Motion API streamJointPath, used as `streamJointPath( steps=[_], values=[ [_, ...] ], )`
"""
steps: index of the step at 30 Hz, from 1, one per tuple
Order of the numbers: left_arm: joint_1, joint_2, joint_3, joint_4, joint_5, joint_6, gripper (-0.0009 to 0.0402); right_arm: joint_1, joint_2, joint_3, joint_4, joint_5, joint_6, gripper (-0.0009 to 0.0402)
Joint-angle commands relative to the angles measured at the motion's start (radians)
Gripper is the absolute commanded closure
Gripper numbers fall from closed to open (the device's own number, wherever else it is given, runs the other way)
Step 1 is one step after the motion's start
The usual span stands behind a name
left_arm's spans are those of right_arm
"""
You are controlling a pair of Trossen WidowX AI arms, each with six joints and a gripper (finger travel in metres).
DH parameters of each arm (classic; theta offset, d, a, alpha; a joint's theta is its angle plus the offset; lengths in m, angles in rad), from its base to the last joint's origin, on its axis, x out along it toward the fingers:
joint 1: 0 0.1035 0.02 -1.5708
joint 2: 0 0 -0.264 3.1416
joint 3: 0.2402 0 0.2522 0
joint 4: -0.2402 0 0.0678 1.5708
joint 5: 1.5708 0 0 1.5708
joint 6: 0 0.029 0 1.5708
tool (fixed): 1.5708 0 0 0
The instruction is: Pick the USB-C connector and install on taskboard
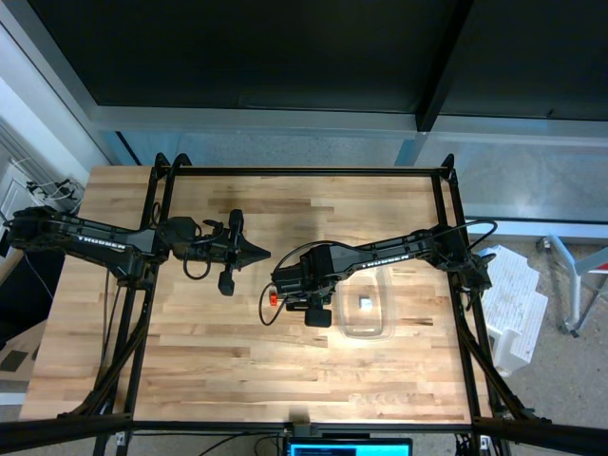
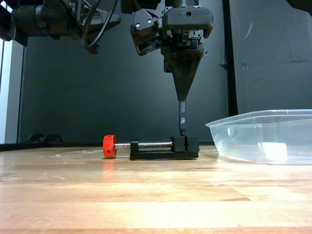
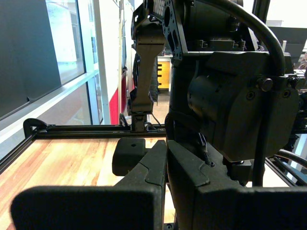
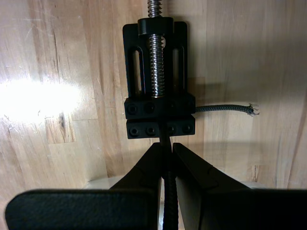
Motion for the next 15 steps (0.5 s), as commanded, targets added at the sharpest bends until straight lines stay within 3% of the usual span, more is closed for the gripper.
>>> streamJointPath(
  steps=[1, 9, 15],
  values=[
    [0.000, 0.000, 0.000, 0.000, 0.000, 0.000, 0.0393, 0.000, 0.008, -0.004, 0.003, -0.003, 0.000, 0.0393],
    [0.000, 0.000, 0.000, 0.000, 0.000, 0.000, 0.0393, 0.000, 0.006, -0.004, 0.003, -0.003, -0.003, 0.0385],
    [0.000, 0.000, 0.000, 0.000, 0.000, 0.000, 0.0393, 0.000, 0.006, 0.000, 0.004, -0.004, -0.003, 0.0350]
  ],
)
